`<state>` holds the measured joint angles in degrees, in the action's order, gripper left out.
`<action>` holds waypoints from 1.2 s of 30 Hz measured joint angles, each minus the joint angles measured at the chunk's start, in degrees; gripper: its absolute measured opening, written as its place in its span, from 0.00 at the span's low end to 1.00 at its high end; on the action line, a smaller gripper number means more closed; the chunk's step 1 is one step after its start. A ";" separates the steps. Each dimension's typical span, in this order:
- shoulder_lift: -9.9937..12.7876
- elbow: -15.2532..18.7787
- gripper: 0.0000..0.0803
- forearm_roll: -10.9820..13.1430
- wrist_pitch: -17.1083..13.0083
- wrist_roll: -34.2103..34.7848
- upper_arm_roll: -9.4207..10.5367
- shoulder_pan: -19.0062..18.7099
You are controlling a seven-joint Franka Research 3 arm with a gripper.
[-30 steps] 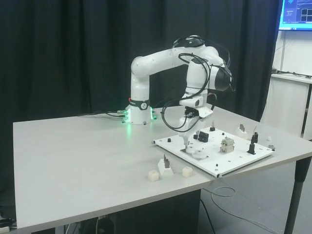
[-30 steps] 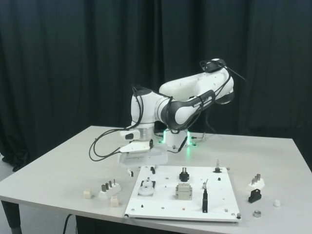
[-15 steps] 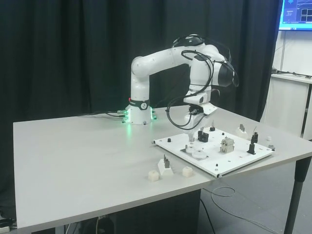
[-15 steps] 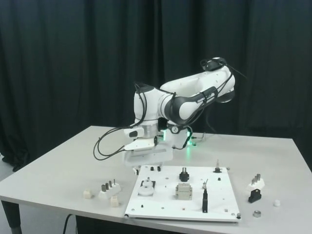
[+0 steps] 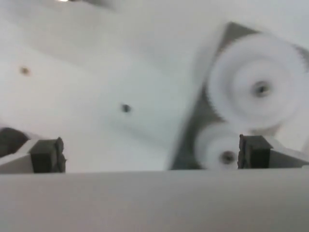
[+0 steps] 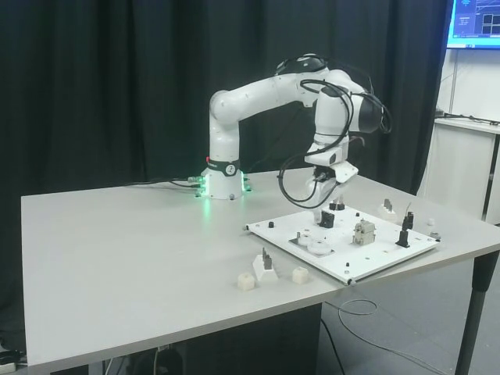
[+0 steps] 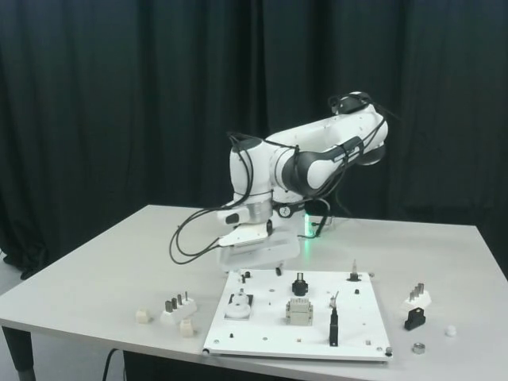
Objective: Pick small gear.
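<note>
In the wrist view, the small white gear [image 5: 218, 151] lies on a grey base beside the large white gear [image 5: 258, 87]. It appears close to one black fingertip [image 5: 253, 151]. My gripper [image 5: 149, 153] is open with nothing between its fingers. From the room views, the gripper [image 6: 322, 205] [image 7: 278, 268] hangs above the white board [image 6: 344, 262] near its back edge. The gear station [image 6: 316, 244] [image 7: 236, 306] sits lower, at the board's front corner. The room views do not separate the small gear from the large one.
The board also carries black parts [image 6: 326, 219] [image 7: 333, 327] and a grey connector [image 6: 363, 232] [image 7: 298, 311]. A white peg holder [image 6: 266, 267] [image 7: 176, 309] and two small white cubes [image 6: 245, 281] lie on the grey table beside the board. More small parts lie past the board's far side [image 7: 414, 308].
The arm has swung along the board, away from the gear station toward the board's back edge, and the gripper has risen somewhat.
</note>
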<state>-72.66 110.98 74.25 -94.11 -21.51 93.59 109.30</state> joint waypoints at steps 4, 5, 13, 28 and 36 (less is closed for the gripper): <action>0.02 0.01 1.00 0.00 2.33 5.77 -0.65 -1.57; 0.03 0.01 1.00 0.00 2.85 7.18 -0.84 -2.05; 0.71 0.01 1.00 0.00 6.06 17.63 -2.21 -7.18; 3.22 -1.23 1.00 0.23 6.92 33.87 -3.79 -17.37; 3.33 -4.89 1.00 1.51 6.38 41.09 -3.66 -20.69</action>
<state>-69.33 106.08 75.76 -87.73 19.58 89.93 88.61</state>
